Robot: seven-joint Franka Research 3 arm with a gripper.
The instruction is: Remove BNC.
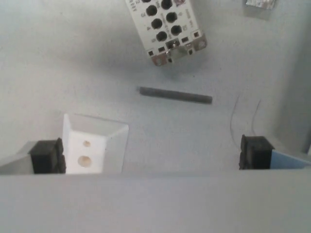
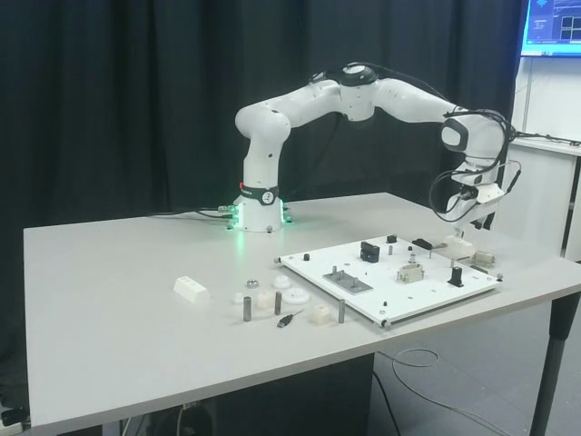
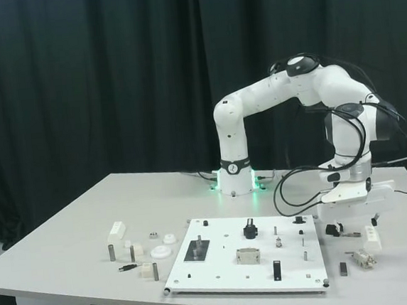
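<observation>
BNC connector: taken to be the small upright metal fitting near the middle of the white board. It is too small to identify with certainty. It stands on the board, well apart from the gripper.

Arm base: bolted to the grey table behind the board, with green lights at its foot.

Arm pose: the first link rises upright from the base. The upper links then sweep up and across above the board to a high elbow. The forearm drops steeply from the elbow, and the wrist points straight down.

Gripper: hangs low over the table just past the board's short edge, on the side away from the loose parts. It is not over the board.

Claw state: spread wide and holding nothing. In the wrist view the two black fingertips stand far apart.

White block: lies on the table just off that board edge. It is inside the claw's span, close to one fingertip, and is not clamped.

White multi-pin housing: lies on the table near the same board edge, beyond the white block, tilted.

Grey rod: lies flat on the table between the housing and the claw.

Cable: loops down from the forearm beside the wrist.

Loose parts: grouped on the table off the board's opposite short edge.
</observation>
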